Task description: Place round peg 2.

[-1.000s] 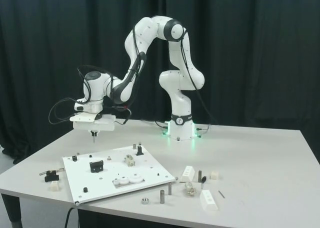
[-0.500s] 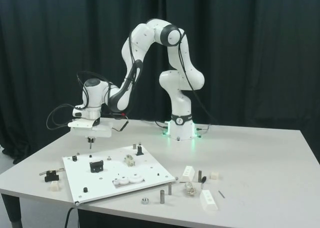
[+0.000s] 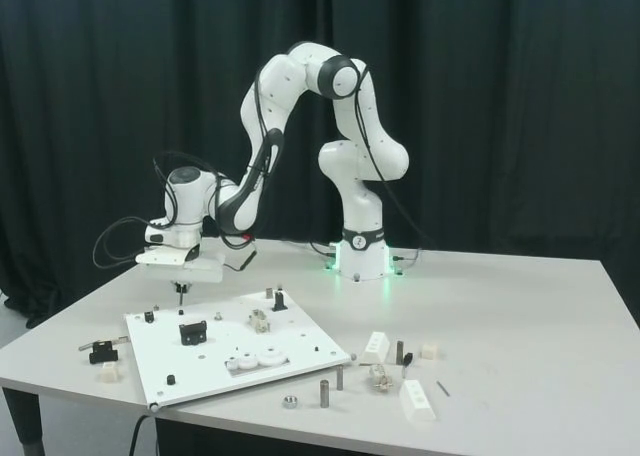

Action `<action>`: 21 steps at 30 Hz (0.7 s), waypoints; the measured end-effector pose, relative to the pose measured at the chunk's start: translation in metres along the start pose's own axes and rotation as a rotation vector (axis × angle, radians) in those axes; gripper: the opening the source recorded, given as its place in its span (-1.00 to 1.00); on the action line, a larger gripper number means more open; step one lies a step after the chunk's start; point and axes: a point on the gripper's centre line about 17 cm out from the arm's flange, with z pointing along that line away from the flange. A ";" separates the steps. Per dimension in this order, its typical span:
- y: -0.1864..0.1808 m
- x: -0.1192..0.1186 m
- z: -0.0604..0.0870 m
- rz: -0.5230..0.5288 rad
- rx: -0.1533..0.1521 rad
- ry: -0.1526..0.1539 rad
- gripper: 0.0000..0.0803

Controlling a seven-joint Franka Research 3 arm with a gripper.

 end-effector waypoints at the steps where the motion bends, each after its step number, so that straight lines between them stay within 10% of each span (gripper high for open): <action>1: 0.000 0.000 0.001 0.001 0.001 0.000 -0.83; 10: 0.002 -0.001 0.004 0.004 0.004 -0.002 -0.42; 11: 0.002 -0.001 0.004 0.004 0.003 -0.002 0.42; 20: 0.005 0.000 0.001 0.003 0.001 -0.001 0.42; 21: 0.005 0.001 0.001 0.002 0.001 -0.001 0.95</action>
